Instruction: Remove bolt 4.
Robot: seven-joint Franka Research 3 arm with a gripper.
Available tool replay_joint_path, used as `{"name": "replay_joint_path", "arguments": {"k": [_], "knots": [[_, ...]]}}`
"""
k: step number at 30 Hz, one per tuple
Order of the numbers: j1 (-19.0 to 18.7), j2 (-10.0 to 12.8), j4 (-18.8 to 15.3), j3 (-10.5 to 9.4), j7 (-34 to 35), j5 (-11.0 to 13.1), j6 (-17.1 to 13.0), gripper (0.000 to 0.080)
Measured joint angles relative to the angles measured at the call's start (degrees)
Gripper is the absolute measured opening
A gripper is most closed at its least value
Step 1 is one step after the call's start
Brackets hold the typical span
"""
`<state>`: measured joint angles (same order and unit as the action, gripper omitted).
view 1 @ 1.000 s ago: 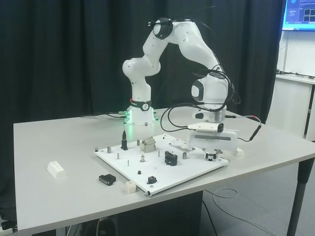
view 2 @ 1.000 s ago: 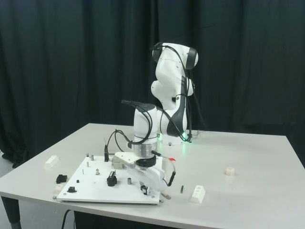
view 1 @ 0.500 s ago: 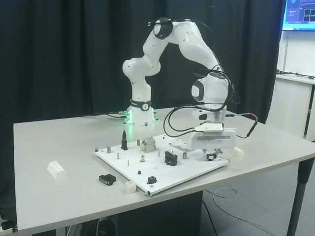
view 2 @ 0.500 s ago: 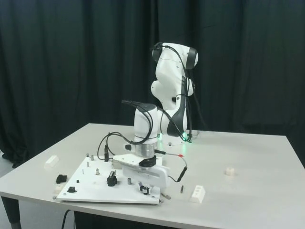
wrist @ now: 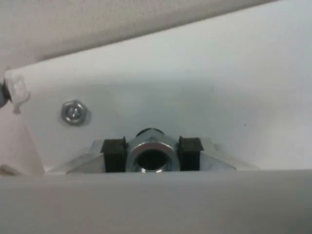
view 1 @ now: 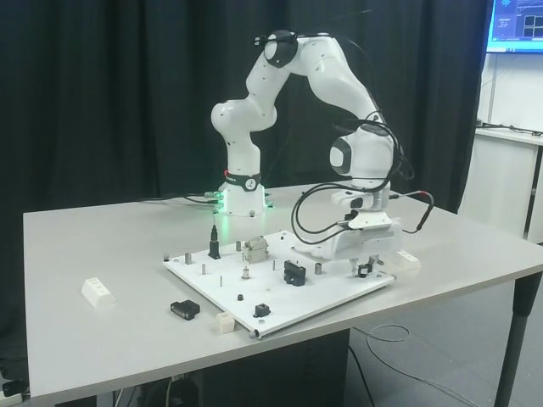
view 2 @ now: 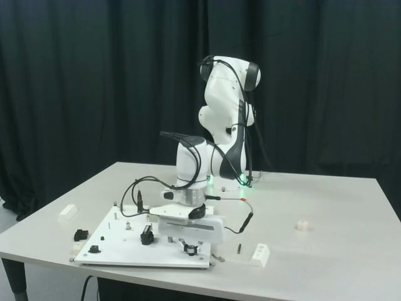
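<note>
Two black pads (wrist: 112,155) of the gripper (wrist: 151,156) sit tight against either side of bolt 4 (wrist: 151,157), a grey metal hexagonal head seen end-on in the wrist view, so the fingers are closed on it with no gap showing between pad and metal. The bolt stands on the white board (wrist: 204,92), close to one of the board's edges, and a smaller hexagonal nut (wrist: 74,112) lies flat on the board just beside the gripper. Seen from the first room view, the gripper (view 1: 365,269) is down at the board (view 1: 280,292), at the corner of it farthest from the white block (view 1: 97,291) that lies alone on the grey table (view 1: 110,246). The white arm (view 1: 293,76) arches up from its base, which shows a green light (view 1: 219,202), behind the board, and comes down over that far corner. Several small fixtures stand on the board, among them a black clamp (view 1: 294,273) near its middle and a black post (view 1: 214,242) toward the arm's base. Off the board, on the table near its front edge, are a black part (view 1: 184,309) and a small white cube (view 1: 224,321). From the second room view, the gripper (view 2: 190,248) is low on the board (view 2: 119,248), and a white block (view 2: 259,254) lies on the table just past that edge of the board.
</note>
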<state>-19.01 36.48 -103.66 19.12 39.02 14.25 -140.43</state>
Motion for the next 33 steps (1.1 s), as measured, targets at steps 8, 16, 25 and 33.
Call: {"name": "replay_joint_path", "arguments": {"k": [8,16,25,33], "knots": [[0.0,-0.05,-0.06,0.03,-5.96,0.0,0.0,0.0229],[0.02,-0.06,-0.06,0.03,-14.83,0.0,0.0,0.0229],[0.03,-0.09,-0.06,0.02,-25.26,0.06,0.08,0.0229],[0.13,-0.11,-0.07,-0.04,-33.74,0.2,0.12,0.0229]]}}
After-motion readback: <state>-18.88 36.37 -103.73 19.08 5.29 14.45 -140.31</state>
